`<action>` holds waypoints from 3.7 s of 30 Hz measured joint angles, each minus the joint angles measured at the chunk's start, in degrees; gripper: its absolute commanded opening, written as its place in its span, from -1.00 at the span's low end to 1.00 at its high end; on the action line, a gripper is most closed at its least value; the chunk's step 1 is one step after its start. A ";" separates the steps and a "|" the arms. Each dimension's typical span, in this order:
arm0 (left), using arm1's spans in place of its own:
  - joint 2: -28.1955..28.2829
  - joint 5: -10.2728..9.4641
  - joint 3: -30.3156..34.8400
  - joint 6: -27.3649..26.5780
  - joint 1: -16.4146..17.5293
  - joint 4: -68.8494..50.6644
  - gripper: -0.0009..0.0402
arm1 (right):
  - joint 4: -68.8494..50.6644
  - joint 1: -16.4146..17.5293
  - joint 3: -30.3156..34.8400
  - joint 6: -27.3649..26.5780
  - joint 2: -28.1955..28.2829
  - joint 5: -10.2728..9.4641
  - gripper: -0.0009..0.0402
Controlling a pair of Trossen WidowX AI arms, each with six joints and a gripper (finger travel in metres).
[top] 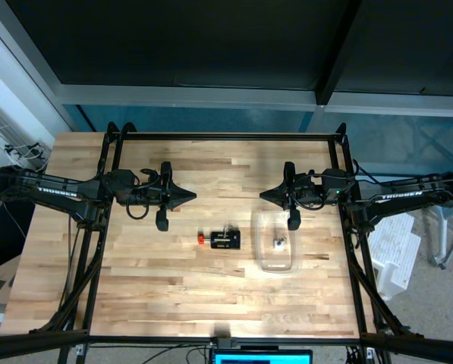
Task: Pick the rca connector and install on the hub
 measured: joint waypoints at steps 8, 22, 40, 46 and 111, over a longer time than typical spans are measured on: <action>0.00 0.00 0.00 0.00 0.02 0.00 -0.96 | 0.00 0.00 0.00 0.00 0.00 -0.02 -0.96; -0.02 0.00 -0.02 0.00 0.02 0.00 -0.96 | -0.02 0.00 0.00 0.00 0.00 -0.02 -0.96; 0.00 -0.02 -0.02 0.00 0.02 -0.02 -0.96 | 0.00 0.00 0.00 0.00 0.02 -0.02 -0.96; -0.02 0.00 -0.02 -0.02 0.02 -0.02 -0.96 | 0.00 0.00 0.00 0.00 0.02 -0.02 -0.96; 0.00 0.00 0.00 -0.02 0.02 -0.02 -0.96 | -10.36 0.09 3.19 2.25 0.28 -0.46 -0.96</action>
